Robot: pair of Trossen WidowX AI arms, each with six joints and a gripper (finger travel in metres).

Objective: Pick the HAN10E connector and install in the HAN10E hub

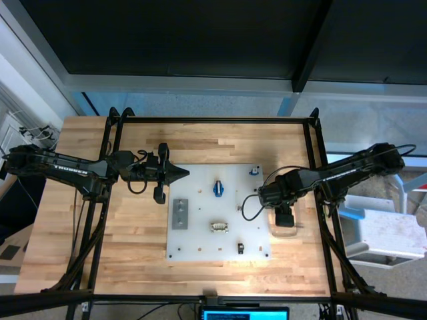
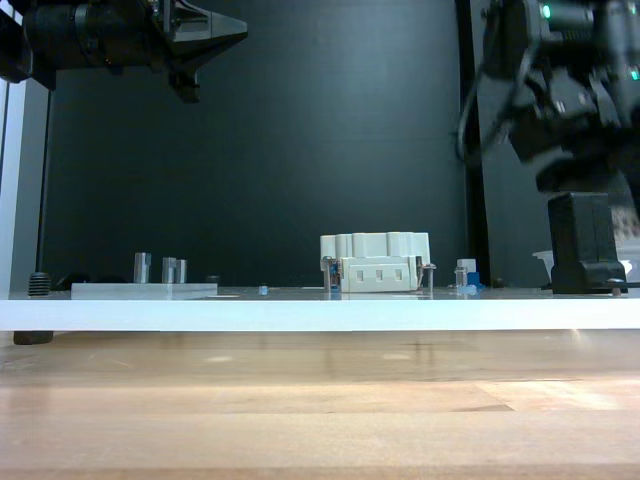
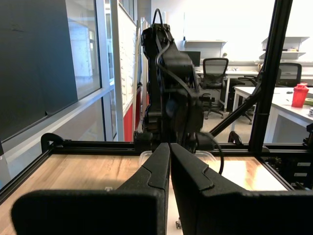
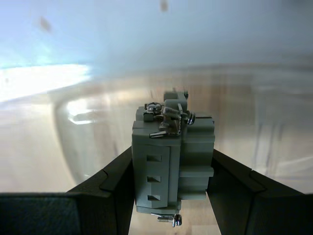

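table (image 1: 87, 253): big wooden top, and everything sits on it.
white plate (image 1: 200, 247): lies flat in the middle of the table, with small parts fixed on it.
left gripper (image 1: 179, 173): high up over the plate's back left corner, pointing across at the other arm. its two fingers (image 3: 151, 171) are pressed together and hold nothing.
right gripper (image 1: 285, 222): down low at the clear tray, just past the plate's right edge. its fingers (image 4: 117, 176) squeeze the connector from both sides.
clear tray (image 1: 297, 230): sits on the wood, just beside the plate's right edge.
grey metal block (image 1: 180, 213): on the left part of the plate, with little pegs standing up on it.
han10e hub (image 1: 218, 227): on the plate near the front middle, well apart from both grippers.
han10e connector (image 4: 166, 166): pale grey-beige block with small screws, held tight between the right gripper's fingers over the tray. i cannot tell if it touches the tray floor.
blue knob (image 1: 218, 189): on the plate, behind the hub.
small black part (image 1: 240, 249): near the plate's front edge.
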